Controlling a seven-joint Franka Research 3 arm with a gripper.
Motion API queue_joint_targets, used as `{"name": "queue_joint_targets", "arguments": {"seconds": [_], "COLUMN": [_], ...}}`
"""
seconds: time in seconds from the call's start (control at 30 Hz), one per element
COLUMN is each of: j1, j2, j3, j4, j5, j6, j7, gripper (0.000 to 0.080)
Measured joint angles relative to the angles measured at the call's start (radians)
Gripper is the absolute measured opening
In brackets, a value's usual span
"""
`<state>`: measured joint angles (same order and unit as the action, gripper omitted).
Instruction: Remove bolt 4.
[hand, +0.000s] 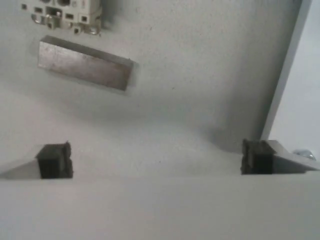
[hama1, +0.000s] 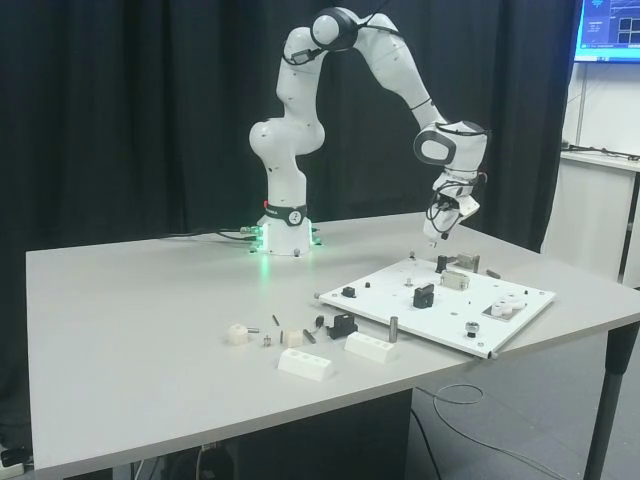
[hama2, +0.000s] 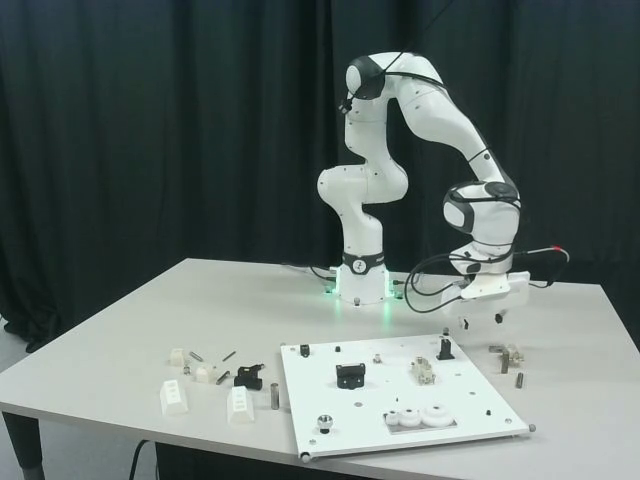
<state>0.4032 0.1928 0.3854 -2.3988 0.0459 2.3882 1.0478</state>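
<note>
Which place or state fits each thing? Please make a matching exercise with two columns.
Things:
1. gripper
2. white board
3. loose blocks
4. green light

Places or states:
A. at the arm's base
B. on the bare table, beside the board
C. above the board's far edge, jaws open
D. flat near the table's front edge

Pairs: 1-C, 2-D, 3-B, 4-A

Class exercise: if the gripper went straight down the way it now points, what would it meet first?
Probably the bare white board near its edge: the open gripper has nothing between its fingers. The grey metal block lies off to one side. Depth is uncertain.
</note>
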Motion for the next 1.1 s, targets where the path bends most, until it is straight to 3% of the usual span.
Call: {"name": "queue_joint_targets", "arguments": {"seconds": [1.1], "j1": [-0.001], "j2": [-0.005], "j3": [0.007], "j4": [0.022], "j5": [-0.002], "j6": [-0.023], "j7": [0.046], "gripper": [0.08]}}
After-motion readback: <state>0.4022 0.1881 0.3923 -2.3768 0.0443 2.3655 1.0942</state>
